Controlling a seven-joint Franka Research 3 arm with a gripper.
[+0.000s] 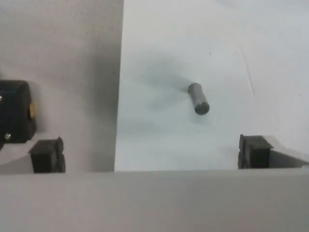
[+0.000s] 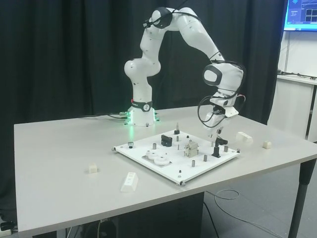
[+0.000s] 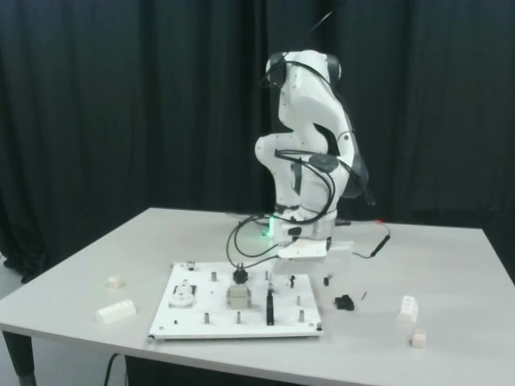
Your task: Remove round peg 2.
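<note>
Wrist view: my claw (image 1: pixel 150 153) hangs released above a grey peg (image 1: pixel 198 98) standing in the white board (image 1: pixel 203 43). I should center, descend, then clench.

Black curtains (image 3: pixel 121 104) hang behind the grey table (image 2: pixel 59 148), with a screen (image 2: pixel 300 15) beside them

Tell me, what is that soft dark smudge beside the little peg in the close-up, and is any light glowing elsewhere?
Wrist view: the smudge is the blurred shadow of the short grey round peg falling on the white board. First room view: a green light glows at the white arm's base. Second room view: the same green glow is faint.
</note>
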